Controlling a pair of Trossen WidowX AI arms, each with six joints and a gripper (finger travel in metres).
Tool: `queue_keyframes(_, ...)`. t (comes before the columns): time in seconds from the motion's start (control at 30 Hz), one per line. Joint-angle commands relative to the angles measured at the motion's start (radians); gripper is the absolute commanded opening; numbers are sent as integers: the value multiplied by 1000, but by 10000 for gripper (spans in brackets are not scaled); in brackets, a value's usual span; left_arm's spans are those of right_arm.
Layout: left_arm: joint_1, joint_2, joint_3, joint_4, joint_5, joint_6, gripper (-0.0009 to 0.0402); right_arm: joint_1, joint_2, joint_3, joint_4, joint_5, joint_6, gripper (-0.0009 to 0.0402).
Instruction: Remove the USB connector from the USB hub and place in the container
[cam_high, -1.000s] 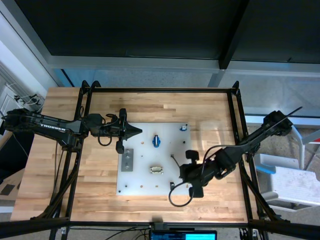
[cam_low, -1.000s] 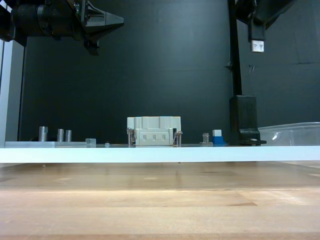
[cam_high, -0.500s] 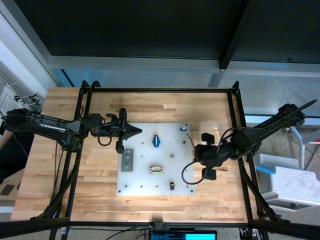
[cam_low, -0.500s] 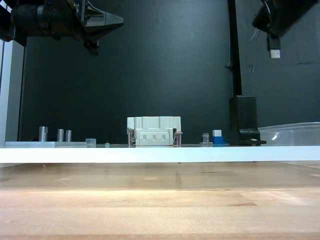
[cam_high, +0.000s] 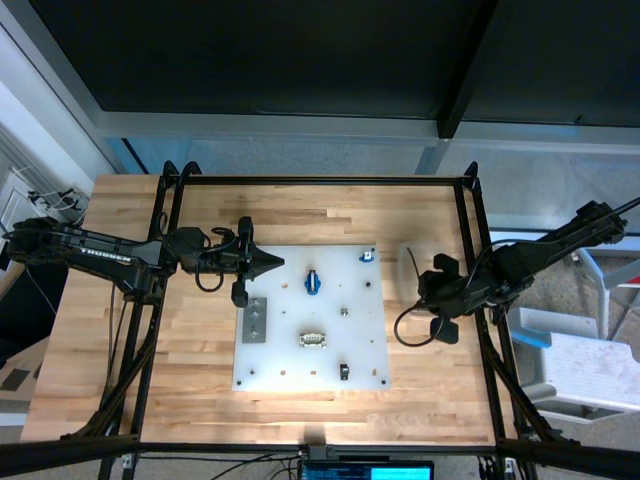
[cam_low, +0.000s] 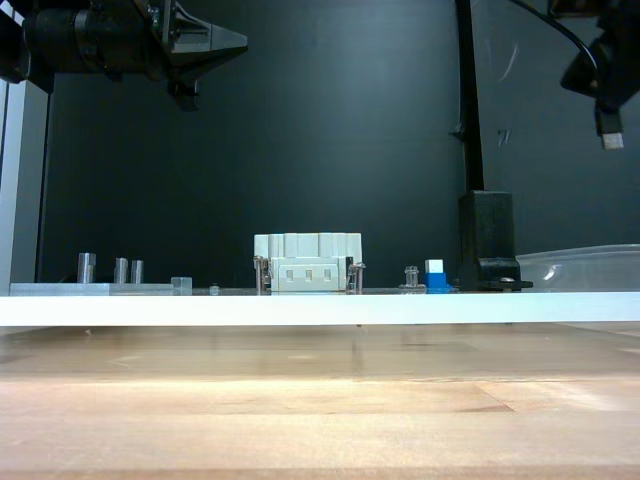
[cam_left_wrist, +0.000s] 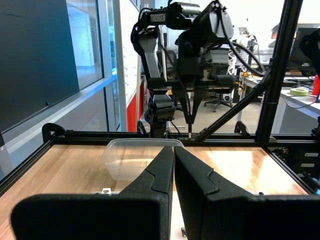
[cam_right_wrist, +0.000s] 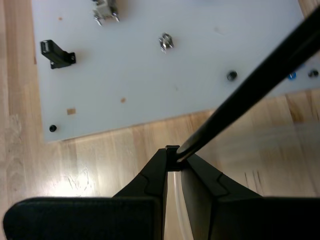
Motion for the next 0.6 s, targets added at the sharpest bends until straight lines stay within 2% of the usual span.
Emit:
queue_keyframes(0.03,0,0,0,0,0,0,1,0,-45,-37,-24,0,57,0)
queue_keyframes(0.4,0,0,0,0,0,0,1,-4,-106,-89,-96,-5,234,0)
queue_keyframes(0.6,0,0,0,0,0,0,1,-45,-109,-89,-195,-14,366,0)
